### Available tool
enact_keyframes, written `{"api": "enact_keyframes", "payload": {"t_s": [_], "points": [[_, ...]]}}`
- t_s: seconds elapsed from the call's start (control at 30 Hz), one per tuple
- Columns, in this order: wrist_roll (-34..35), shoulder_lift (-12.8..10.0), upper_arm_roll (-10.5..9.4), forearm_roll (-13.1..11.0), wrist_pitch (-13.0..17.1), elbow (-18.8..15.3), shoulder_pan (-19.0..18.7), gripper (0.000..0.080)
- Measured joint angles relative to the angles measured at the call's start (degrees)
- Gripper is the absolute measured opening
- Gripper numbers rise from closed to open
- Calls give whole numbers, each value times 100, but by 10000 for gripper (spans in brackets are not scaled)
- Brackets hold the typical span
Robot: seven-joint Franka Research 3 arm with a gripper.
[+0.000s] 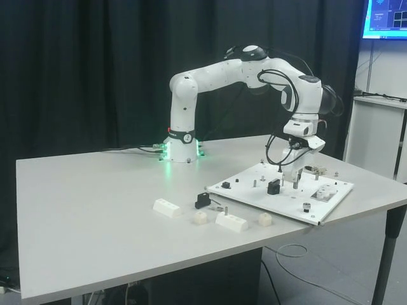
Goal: Place round peg 4.
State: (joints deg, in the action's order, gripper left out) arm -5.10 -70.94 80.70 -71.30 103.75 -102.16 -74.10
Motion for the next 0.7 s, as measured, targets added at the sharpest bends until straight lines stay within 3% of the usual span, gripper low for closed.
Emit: {"api": "enact_keyframes", "payload": {"t_s": [0.7], "points": [[0,-1,-2,5,38,-63,3,145]]}}
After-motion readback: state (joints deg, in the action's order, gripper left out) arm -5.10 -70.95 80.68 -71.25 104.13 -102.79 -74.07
